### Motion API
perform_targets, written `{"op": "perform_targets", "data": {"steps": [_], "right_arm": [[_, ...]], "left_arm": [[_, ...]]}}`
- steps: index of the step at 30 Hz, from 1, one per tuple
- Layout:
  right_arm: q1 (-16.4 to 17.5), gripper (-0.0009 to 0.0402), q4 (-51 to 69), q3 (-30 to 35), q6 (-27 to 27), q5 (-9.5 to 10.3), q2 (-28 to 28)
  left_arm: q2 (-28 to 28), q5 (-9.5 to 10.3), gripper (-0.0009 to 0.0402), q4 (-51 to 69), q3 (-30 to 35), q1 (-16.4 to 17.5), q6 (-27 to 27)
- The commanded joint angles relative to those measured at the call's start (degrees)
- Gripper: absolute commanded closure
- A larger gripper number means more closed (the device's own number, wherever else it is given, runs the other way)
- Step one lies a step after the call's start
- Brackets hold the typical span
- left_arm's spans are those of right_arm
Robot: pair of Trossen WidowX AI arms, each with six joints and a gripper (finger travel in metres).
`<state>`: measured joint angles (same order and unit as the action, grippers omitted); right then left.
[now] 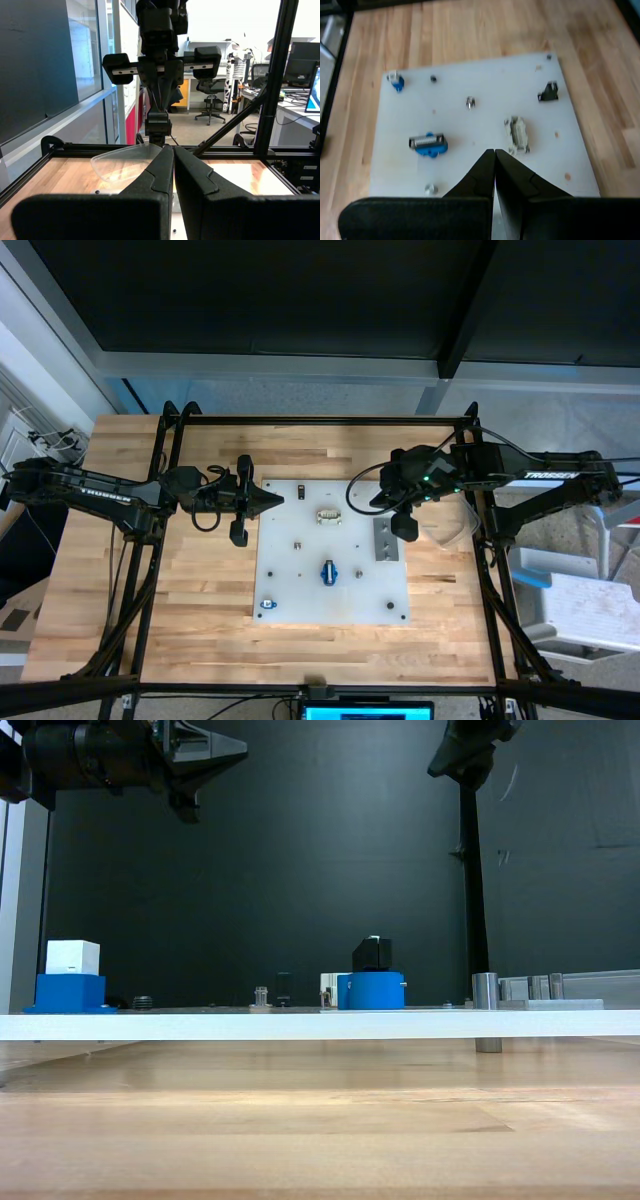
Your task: Pick the 16mm cylinder and place it in the container
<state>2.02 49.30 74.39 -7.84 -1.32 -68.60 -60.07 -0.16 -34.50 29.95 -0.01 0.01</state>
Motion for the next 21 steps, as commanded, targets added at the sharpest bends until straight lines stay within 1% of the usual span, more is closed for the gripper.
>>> {"op": "perform_targets", "data": {"steps": [1, 4, 6, 7, 9, 12, 18, 21], "right_arm": [[0.46, 0.0393, 2.89, 1.09, -0.17, 0.07, -1.49], [1.05, 0.0393, 6.25, 2.40, -0.24, 0.11, -3.17], [1.55, 0.0391, 7.17, 2.71, -0.74, 0.50, -4.02], [1.77, 0.0387, 7.21, 2.71, -0.92, 0.85, -4.35], [2.36, 0.0376, 7.21, 2.69, -1.62, 0.90, -5.22], [3.61, 0.0347, 7.30, 2.69, -2.25, 0.90, -6.71], [6.23, 0.0269, 7.37, 2.69, -2.34, 0.81, -9.49], [7.96, 0.0237, 7.34, 2.69, -1.79, 0.57, -11.34]], "left_arm": [[-0.02, -0.02, 0.0393, 0.00, 0.00, 0.00, 0.00], [-0.02, -0.02, 0.0393, 0.00, 0.00, 0.00, 0.00], [-0.02, -0.02, 0.0393, 0.00, 0.00, 0.00, -0.02], [-0.02, -0.02, 0.0393, 0.00, 0.00, 0.02, 0.00], [-0.02, -0.02, 0.0393, 0.00, 0.00, 0.00, 0.00], [-0.02, -0.02, 0.0393, -0.02, 0.00, 0.00, -0.02], [-0.02, -0.02, 0.0393, 0.00, 0.00, 0.02, 0.00], [-0.02, -0.02, 0.0393, 0.00, 0.00, 0.00, -0.02]]}}
